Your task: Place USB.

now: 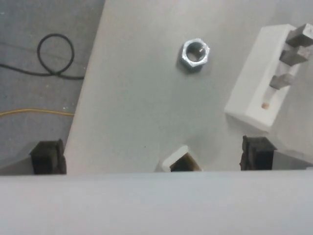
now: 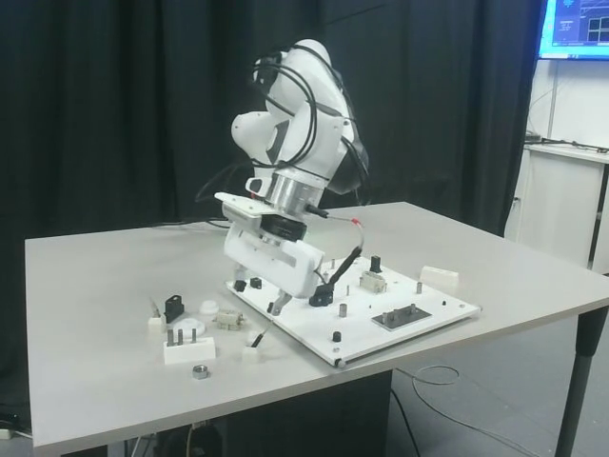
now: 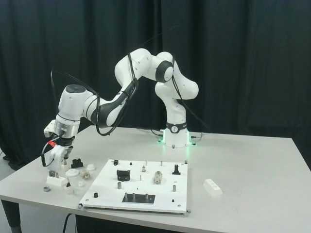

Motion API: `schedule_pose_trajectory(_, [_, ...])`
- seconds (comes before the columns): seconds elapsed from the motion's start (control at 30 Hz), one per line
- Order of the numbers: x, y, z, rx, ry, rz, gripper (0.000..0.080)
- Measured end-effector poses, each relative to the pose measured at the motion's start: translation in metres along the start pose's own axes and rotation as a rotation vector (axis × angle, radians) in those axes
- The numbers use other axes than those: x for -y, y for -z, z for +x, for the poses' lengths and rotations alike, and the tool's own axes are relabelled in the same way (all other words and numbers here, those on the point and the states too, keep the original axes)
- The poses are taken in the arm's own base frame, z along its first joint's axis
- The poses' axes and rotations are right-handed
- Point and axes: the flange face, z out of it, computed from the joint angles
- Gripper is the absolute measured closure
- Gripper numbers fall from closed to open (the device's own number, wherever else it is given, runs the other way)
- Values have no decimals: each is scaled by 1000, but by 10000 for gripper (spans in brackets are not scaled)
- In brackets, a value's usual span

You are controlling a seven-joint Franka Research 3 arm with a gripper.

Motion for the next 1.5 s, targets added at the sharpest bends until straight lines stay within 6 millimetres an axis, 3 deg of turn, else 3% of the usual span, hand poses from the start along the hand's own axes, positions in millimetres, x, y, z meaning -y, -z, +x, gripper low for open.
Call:
schedule_pose_trajectory(0.47, [-1,-2,-9,-3,-154,-5,3])
schedule_pose_trajectory(1.5, [-8,-18,-38,-119,-272,-46,3])
